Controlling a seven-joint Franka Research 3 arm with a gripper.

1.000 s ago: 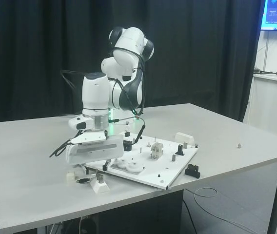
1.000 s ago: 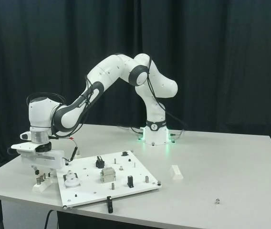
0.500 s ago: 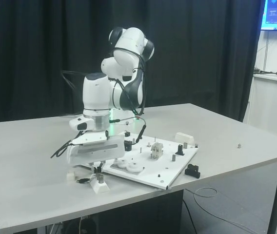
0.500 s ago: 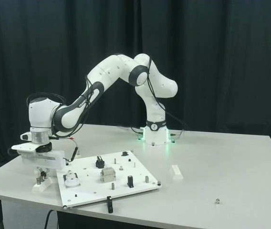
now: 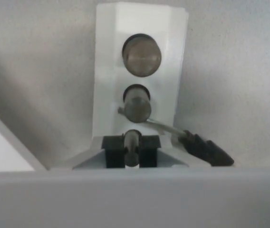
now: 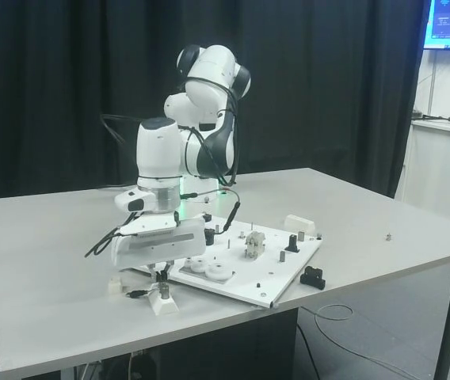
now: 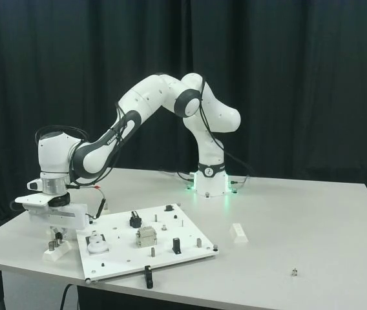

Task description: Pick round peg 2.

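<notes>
White arm [image 7: 146,103] bent low at the grey table's [image 6: 43,261] near corner, its gripper [image 5: 131,151] clamped on the slim round peg 2 [image 5: 132,142] above the white peg holder [image 5: 106,95], and to my eye it wants a straight, unhurried lift.

Matt white plastic peg holder [image 5: 139,71], dull metal pegs [image 5: 141,56] (smooth-topped), matt grey table [image 6: 51,261]

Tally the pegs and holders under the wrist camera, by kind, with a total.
Free round pegs: 2
Thin peg gripped by the hand: 1
White holder: 1
Total: 4
</notes>
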